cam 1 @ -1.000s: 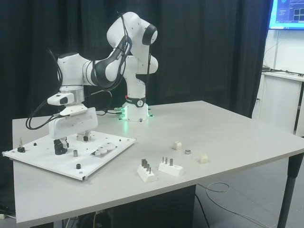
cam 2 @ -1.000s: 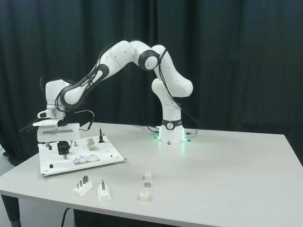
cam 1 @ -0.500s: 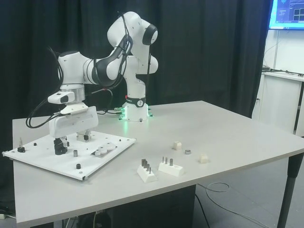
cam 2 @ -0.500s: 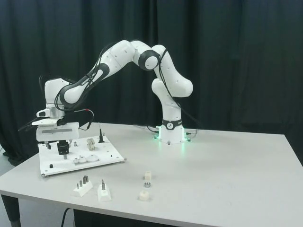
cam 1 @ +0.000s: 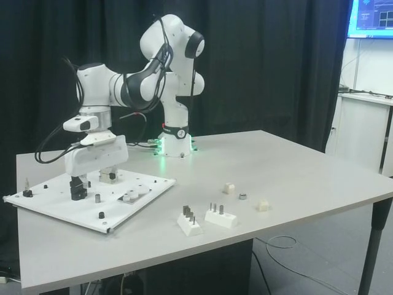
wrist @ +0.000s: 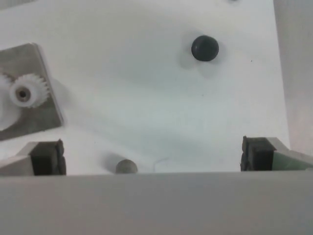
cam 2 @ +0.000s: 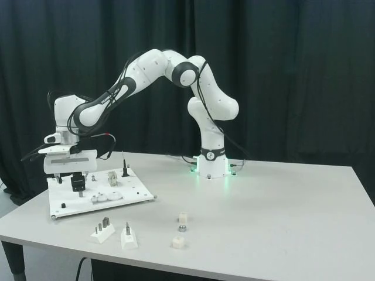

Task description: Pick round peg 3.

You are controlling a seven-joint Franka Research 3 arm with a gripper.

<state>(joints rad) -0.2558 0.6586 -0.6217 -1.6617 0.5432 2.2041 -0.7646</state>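
Observation:
A small grey round peg (wrist: 126, 167) stands upright on the white board (wrist: 146, 98). In the wrist view it lies below the gap between my fingers, nearer one pad (wrist: 47, 157) than the other. My gripper (wrist: 151, 155) is open and holds nothing. In the first room view the gripper (cam 1: 77, 187) hangs just over the white board (cam 1: 141, 196), with the peg (cam 1: 97, 198) close beside it. The second room view shows the gripper (cam 2: 77, 183) above the board (cam 2: 132, 199) at the table's left end.
On the board are a black knob (wrist: 204, 48), white gears (wrist: 28, 91) on a grey plate, and other small posts. Two white peg holders (cam 1: 190, 222) (cam 1: 220, 216) stand in front of the board. Two small cubes (cam 1: 229, 188) (cam 1: 263, 205) and a nut (cam 1: 243, 196) lie mid-table.
The arm's wrist and gripper have risen a little above the board. The peg and the other parts have stayed where they were.

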